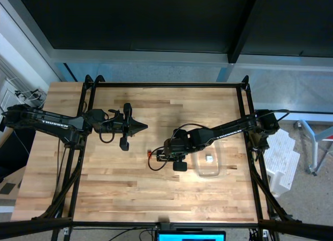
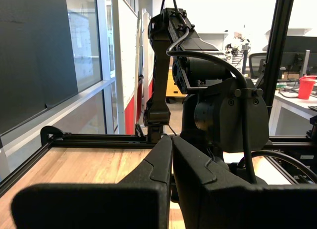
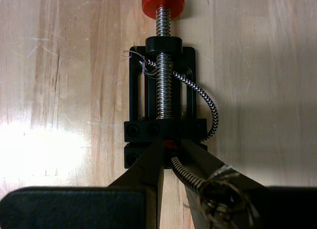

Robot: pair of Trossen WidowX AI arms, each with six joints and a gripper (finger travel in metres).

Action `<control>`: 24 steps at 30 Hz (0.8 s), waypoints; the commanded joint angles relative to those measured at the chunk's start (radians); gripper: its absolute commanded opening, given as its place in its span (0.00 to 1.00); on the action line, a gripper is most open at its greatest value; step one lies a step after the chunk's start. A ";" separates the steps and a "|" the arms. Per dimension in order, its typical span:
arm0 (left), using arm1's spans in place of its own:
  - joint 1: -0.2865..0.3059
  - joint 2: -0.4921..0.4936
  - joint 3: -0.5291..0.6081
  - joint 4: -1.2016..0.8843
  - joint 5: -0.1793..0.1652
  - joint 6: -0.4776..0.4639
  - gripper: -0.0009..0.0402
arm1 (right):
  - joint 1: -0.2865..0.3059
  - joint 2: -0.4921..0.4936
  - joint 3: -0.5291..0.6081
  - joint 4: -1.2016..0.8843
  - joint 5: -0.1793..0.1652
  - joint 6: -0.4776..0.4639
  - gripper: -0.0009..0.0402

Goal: Pick the RCA connector and install on taskboard

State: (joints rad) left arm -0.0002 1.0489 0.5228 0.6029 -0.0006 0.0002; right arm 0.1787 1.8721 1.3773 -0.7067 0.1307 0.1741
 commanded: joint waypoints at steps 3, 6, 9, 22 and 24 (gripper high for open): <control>0.000 0.000 0.000 0.000 0.000 0.000 0.02 | 0.000 0.003 0.000 -0.004 0.000 0.000 0.02; 0.000 0.000 0.000 0.000 0.000 0.000 0.02 | 0.000 0.002 0.000 -0.001 0.000 0.000 0.03; 0.000 0.000 0.000 0.000 0.000 0.000 0.02 | 0.000 0.002 0.000 0.002 0.000 -0.001 0.06; 0.000 0.000 0.000 0.000 0.000 0.000 0.02 | 0.000 -0.006 0.018 -0.006 -0.001 0.000 0.23; 0.000 0.000 0.000 0.000 0.000 0.000 0.02 | 0.000 -0.008 0.024 -0.014 -0.001 -0.001 0.26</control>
State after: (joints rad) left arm -0.0002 1.0489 0.5224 0.6025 -0.0006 0.0002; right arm 0.1783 1.8690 1.3941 -0.7204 0.1272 0.1738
